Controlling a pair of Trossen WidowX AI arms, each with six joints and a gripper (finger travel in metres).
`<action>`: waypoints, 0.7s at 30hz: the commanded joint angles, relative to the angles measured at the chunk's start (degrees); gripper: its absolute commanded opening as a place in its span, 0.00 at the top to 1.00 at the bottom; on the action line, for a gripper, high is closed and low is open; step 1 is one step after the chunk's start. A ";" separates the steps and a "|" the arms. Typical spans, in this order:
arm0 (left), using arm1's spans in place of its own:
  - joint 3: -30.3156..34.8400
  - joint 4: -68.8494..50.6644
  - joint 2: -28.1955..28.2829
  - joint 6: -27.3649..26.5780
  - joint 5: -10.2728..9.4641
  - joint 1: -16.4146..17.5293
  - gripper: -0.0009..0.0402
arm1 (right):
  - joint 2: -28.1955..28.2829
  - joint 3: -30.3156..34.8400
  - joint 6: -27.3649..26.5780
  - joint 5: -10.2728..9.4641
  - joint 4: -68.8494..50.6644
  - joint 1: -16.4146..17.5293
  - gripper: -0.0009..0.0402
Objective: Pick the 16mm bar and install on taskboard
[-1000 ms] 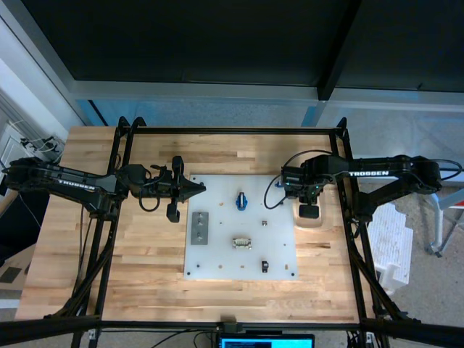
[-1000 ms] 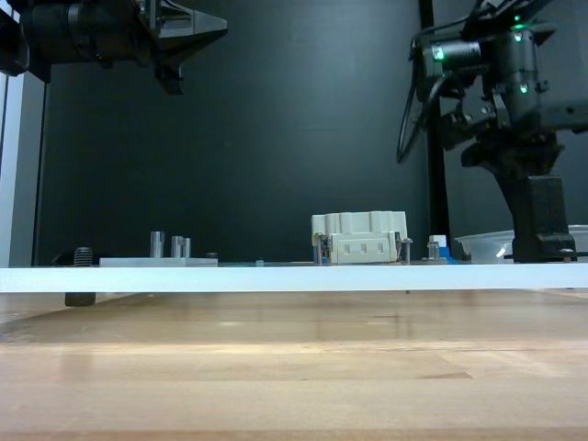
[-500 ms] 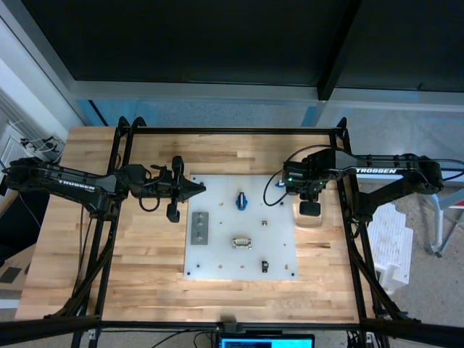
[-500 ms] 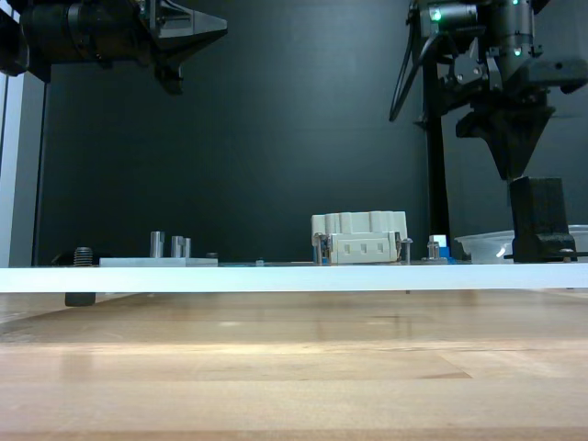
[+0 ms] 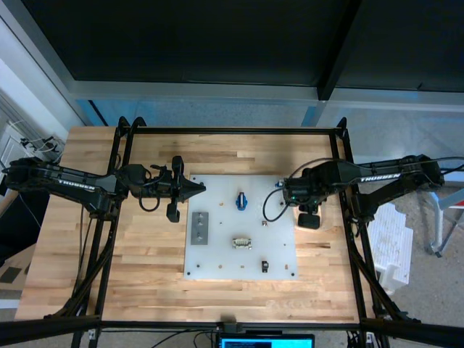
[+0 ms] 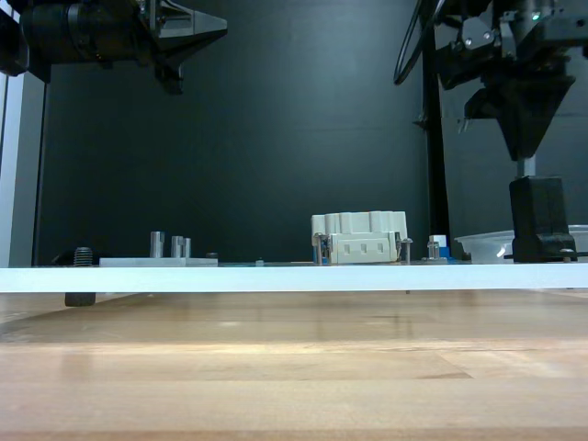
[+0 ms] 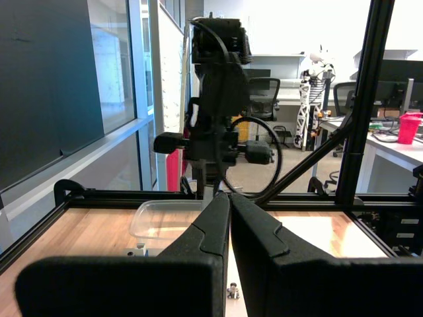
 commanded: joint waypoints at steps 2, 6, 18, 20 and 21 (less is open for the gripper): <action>0.02 0.00 0.02 0.00 0.00 0.02 0.98 | 0.07 0.00 3.08 0.02 0.11 2.73 0.97; 0.02 0.00 0.02 0.00 0.00 0.02 0.98 | 0.37 0.00 6.56 -0.11 0.35 6.25 0.97; 0.02 0.00 0.02 0.00 0.00 0.02 0.98 | 7.65 5.75 14.82 -0.39 0.33 16.15 0.97; 0.02 0.00 0.02 0.00 0.00 0.00 0.98 | 8.87 6.69 15.74 -0.37 0.33 17.33 0.97; 0.02 0.00 0.02 0.00 0.00 0.02 0.98 | 9.51 7.10 16.26 -0.37 0.35 17.90 0.97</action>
